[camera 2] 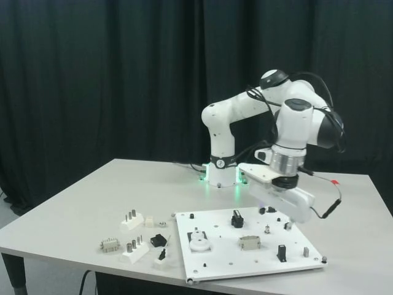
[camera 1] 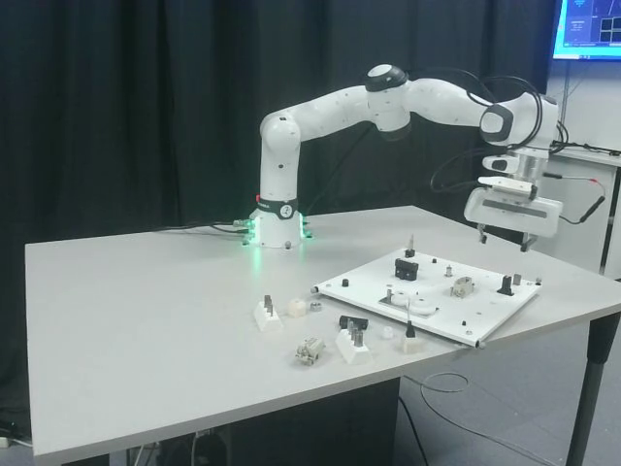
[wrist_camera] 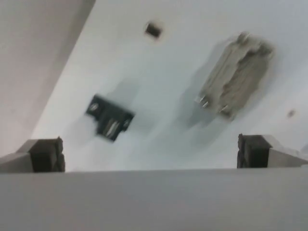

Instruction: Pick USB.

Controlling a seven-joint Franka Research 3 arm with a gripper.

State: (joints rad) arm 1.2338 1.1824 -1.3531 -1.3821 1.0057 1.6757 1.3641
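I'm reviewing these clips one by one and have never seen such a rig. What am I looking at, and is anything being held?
A white jointed robot arm is bolted on a grey table. Two pictures come from room cameras; the third looks down from the arm's wrist past its fingertips. The two-fingered gripper hangs open and empty above a flat white square board carrying small parts, among them a black plug-like block and a grey multi-pin connector. More small white and grey fixtures lie on the table beside the board. Nothing is held.

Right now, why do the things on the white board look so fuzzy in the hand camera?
Wrist view: the black part and grey connector are smeared, with soft shadows beside them. Both room views: the white board looks crisp, and green light glows at the arm's base.
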